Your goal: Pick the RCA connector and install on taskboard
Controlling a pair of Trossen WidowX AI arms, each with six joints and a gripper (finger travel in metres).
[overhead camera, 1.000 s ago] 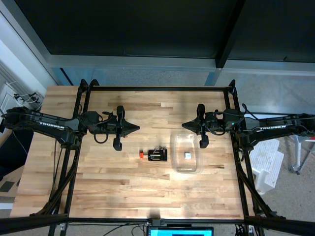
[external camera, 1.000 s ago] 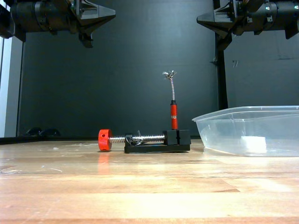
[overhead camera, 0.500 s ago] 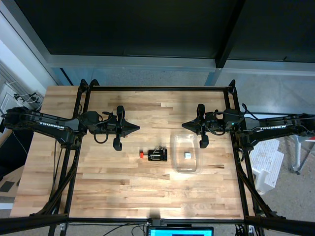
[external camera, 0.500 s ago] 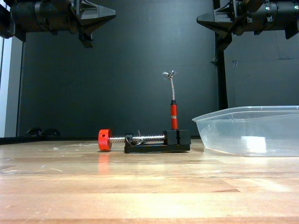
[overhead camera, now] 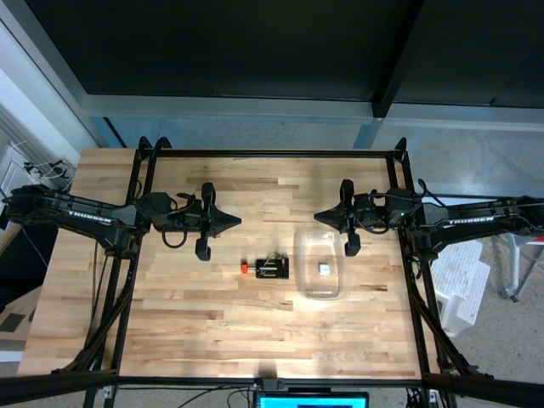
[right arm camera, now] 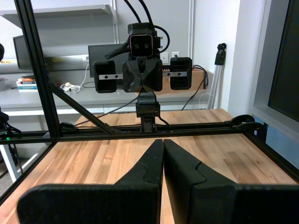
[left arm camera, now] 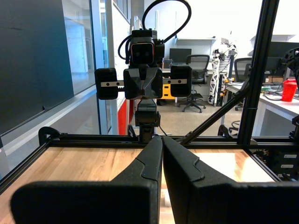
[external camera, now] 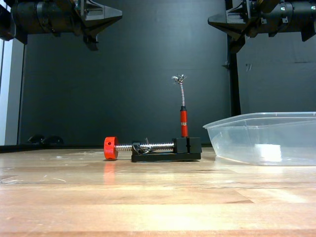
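The taskboard point(overhead camera: 274, 269) is a small black block with a red-orange knob point(overhead camera: 244, 268) at its left end, lying mid-table; the low view shows it as a low block point(external camera: 165, 157). On its right end stands the RCA connector point(external camera: 183, 122), a thin reddish plug with a springy wire above it. My left gripper point(overhead camera: 238, 222) hangs shut and empty, high and up-left of the block point(external camera: 118, 16), its fingers point(left arm camera: 152, 154) pressed together. My right gripper point(overhead camera: 316, 217) is also shut and empty, high above the tray's far end point(external camera: 210, 20), with its fingers point(right arm camera: 153, 156) closed.
A clear plastic tray point(overhead camera: 300, 276) sits just right of the taskboard, with its rim point(external camera: 247, 118) higher than the block. A tiny white piece point(overhead camera: 324, 269) lies inside it. A black frame point(overhead camera: 272, 154) borders the wooden table.
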